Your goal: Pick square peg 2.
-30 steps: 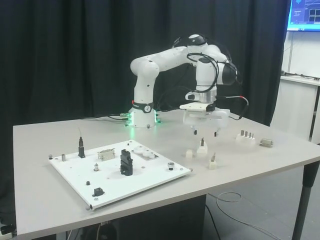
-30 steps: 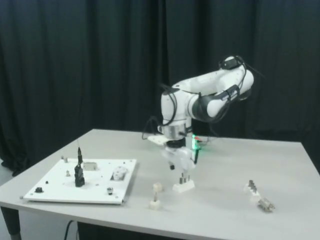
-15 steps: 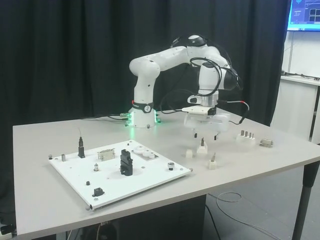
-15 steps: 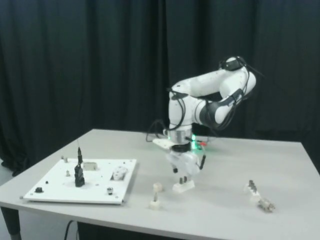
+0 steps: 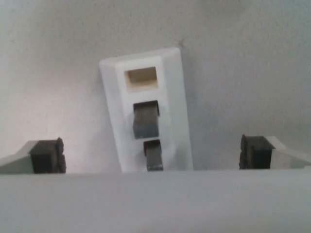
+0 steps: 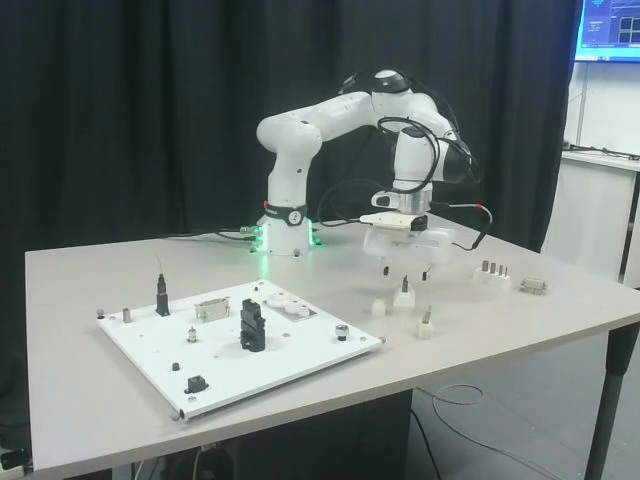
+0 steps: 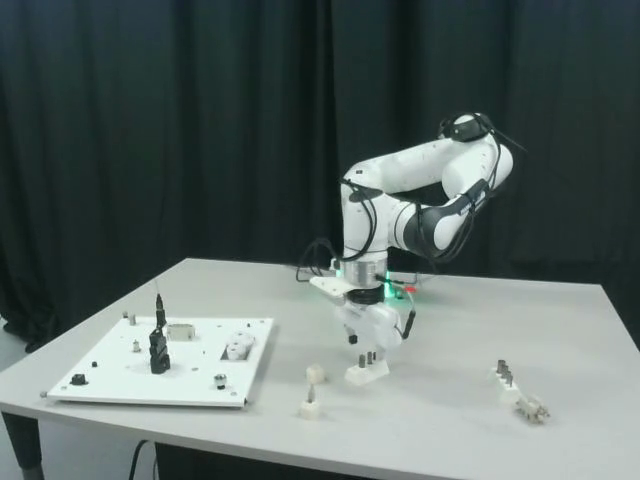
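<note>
Nearest the front edge of the grey desk [image 6: 520, 330], toward its left corner in the first room view, lies a white board [image 6: 235, 335] carrying a black upright fixture [image 6: 250, 326], a thin black post [image 6: 161, 295] and several small parts too small to name. Right of the board, near the front edge, stand two small white blocks, one with a short pin [image 6: 426, 323] and one plain [image 6: 378, 307].

Just behind them sits the white peg holder [image 5: 148, 109], a narrow block with three square pockets in a row. In the wrist view one end pocket shows no peg in it, the middle pocket holds the larger grey square peg [image 5: 146, 120] and the last pocket holds a smaller grey square peg [image 5: 154, 154]; which of these is square peg 2 I cannot tell. Both pegs stand upright in the holder.

The end effector [image 5: 150, 154] hangs directly above this holder with its fingers spread wide: the two black fingertips [image 5: 47, 156] lie well apart on either side of the holder, touching neither it nor the pegs.

Further toward the right edge of the desk rests another small white holder with grey pins [image 6: 491, 274] and a small grey part [image 6: 532, 286] beside it. At the back, the white arm's base [image 6: 284, 228] is bolted to the desk, lit green at its foot, before a black curtain [image 6: 150, 110].
</note>
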Controlling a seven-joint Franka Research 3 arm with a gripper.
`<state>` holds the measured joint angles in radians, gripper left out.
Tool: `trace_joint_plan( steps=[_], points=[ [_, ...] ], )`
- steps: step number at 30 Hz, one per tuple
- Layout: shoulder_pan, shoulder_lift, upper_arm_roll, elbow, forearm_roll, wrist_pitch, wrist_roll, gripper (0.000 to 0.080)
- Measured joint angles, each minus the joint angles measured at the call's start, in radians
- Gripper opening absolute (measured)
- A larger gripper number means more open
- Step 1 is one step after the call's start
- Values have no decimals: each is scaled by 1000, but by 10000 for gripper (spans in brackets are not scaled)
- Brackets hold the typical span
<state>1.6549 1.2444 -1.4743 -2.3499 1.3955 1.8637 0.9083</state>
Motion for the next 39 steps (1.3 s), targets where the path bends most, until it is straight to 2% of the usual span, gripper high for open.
trace_joint_plan(
  steps=[21, 22, 27, 28, 36, 37, 39],
  points=[
    [18, -11, 45, -17, 24, 81, 0, 800],
    [18, -11, 47, -17, 27, 84, 0, 774],
    [18, -11, 57, -18, 36, 99, -1, 774],
    [18, -11, 58, -19, 37, 101, -1, 617],
    [18, -11, 67, -20, 45, 107, -1, 617],
    [18, -11, 67, -20, 46, 107, -1, 302],
    [18, -11, 67, -20, 48, 107, -1, 302]
  ],
)
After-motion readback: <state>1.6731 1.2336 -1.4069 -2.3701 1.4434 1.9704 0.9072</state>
